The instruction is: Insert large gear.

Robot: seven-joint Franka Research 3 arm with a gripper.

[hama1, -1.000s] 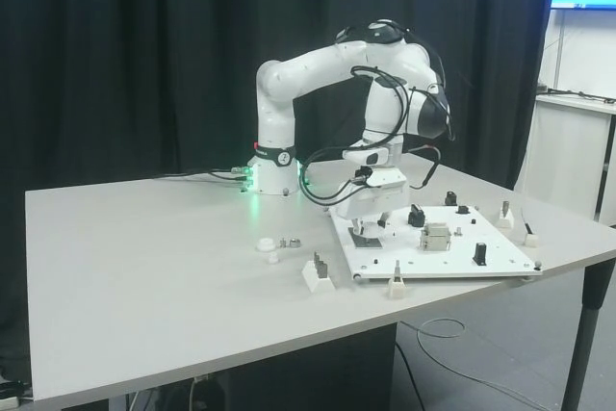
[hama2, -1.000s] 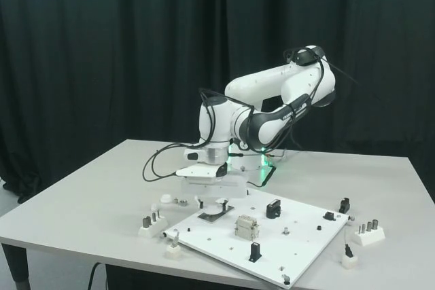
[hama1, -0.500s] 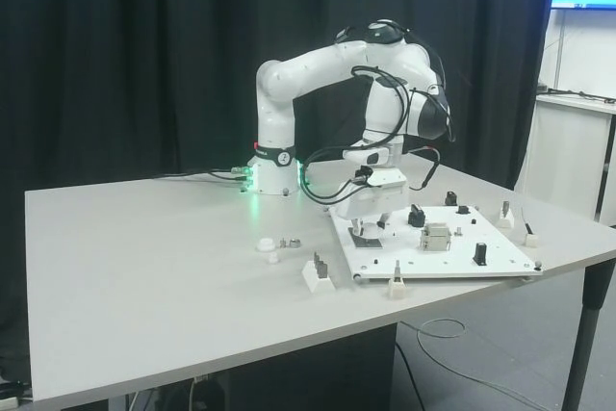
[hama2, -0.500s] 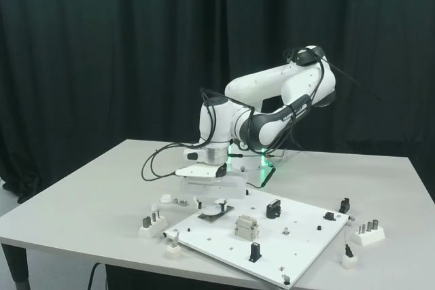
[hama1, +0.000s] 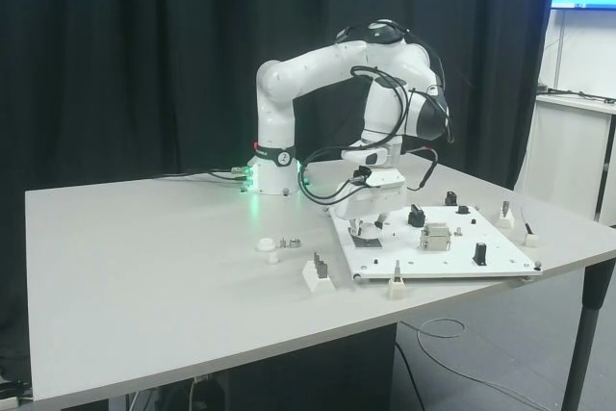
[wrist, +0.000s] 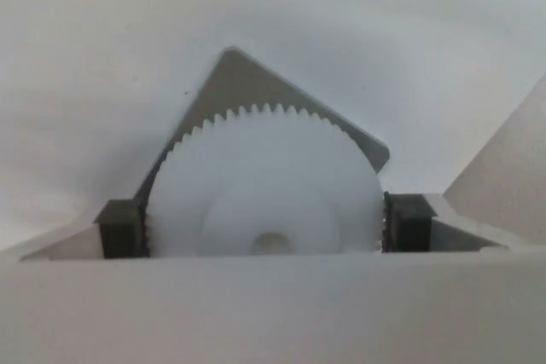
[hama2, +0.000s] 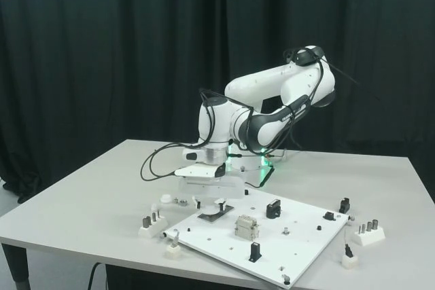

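A large white gear with fine teeth sits between the black finger pads of my gripper, which is shut on its rim. It hangs just above a grey plate on the white assembly board. In the room views my gripper points straight down over the board's near-left part, with the gear a little above the grey plate. The gear hides whatever lies directly under it.
The board carries black fixtures, a grey connector block and small pegs. Beside it on the table stand white holders and small white parts. The arm's base glows green behind.
My gripper has risen a little with the gear still held. Nothing else has moved.
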